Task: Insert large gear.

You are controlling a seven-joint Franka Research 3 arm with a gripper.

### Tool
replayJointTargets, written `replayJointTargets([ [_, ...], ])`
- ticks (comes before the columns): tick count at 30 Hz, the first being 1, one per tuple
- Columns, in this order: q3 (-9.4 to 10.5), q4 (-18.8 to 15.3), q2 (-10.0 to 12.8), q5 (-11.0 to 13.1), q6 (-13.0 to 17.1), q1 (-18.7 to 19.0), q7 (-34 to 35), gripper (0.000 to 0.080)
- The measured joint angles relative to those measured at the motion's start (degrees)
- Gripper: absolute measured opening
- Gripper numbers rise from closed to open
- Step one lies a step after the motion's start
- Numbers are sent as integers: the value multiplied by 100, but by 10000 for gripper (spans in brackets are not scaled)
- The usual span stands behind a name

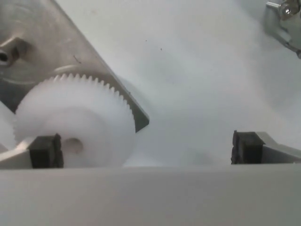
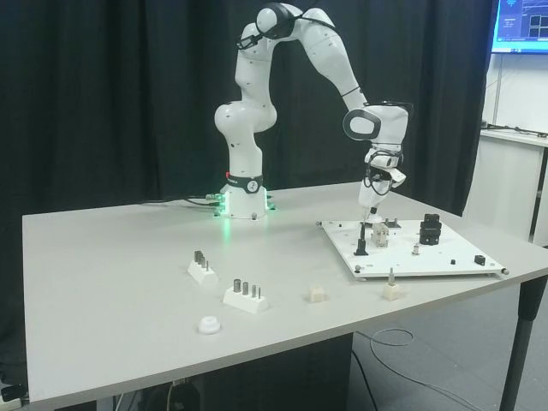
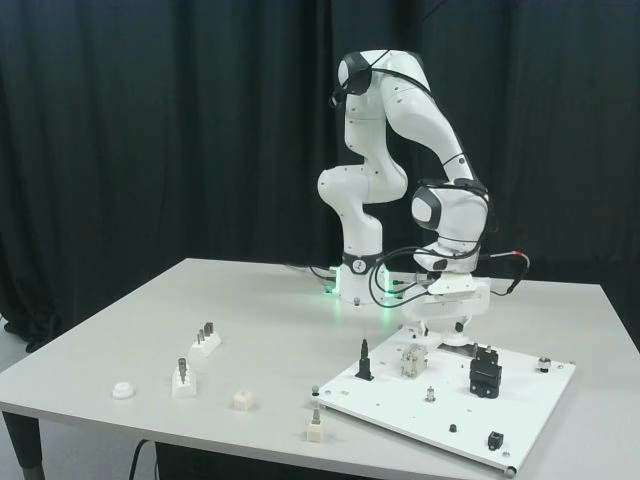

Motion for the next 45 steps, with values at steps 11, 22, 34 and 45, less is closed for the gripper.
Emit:
replayJointTargets([
  [11, 289, -1, -37, 10, -159, 0, 293, 800],
  [22, 743, -53, -28, 21, -221, -5, 561, 800],
  [34, 1048, -57, 65, 20, -137, -44, 608, 800],
  [45, 1214, -55, 84, 5, -5, -153, 607, 800],
])
